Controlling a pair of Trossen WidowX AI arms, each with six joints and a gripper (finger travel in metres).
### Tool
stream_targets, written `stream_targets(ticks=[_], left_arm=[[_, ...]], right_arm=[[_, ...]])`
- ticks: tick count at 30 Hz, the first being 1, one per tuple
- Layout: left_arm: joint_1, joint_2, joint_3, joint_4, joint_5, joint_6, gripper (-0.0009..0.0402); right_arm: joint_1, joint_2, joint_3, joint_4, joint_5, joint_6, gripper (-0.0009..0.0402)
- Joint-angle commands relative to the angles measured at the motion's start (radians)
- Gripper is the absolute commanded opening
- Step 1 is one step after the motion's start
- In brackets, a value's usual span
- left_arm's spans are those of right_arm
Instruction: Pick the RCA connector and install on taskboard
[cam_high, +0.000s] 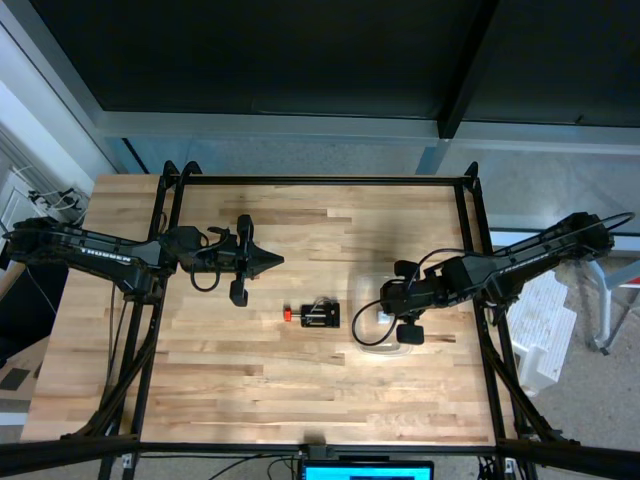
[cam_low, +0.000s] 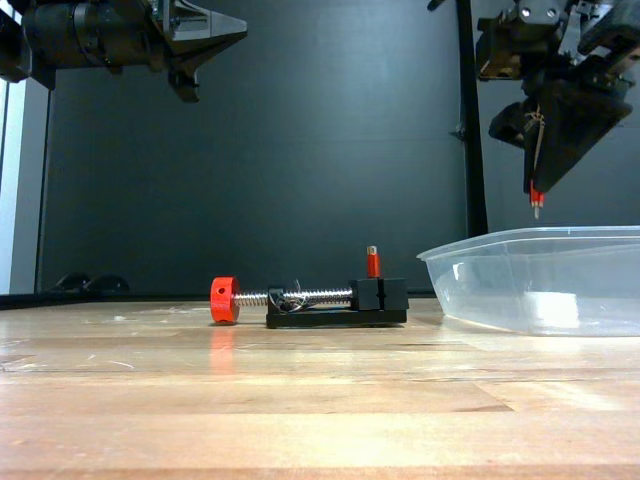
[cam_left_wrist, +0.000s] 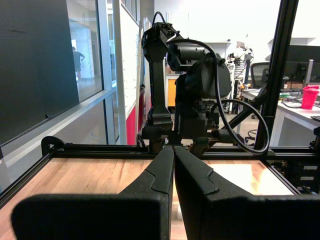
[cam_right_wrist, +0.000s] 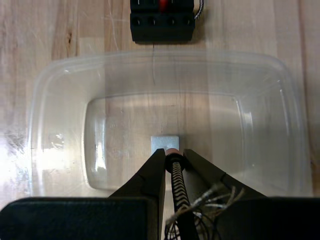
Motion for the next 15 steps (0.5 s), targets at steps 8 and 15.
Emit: stream_targets(ticks=[8, 15], left_arm=[[0.000, 0.000, 0.000, 0.000, 0.000, 0.000, 0.0000], [0.000, 0.000, 0.000, 0.000, 0.000, 0.000, 0.0000]], right_arm=[[-0.016, 0.003, 0.007, 0.004, -0.010, -0.016, 0.0002], [-0.035, 0.072, 0.066, 0.014, -0.009, -0.029, 0.0002]])
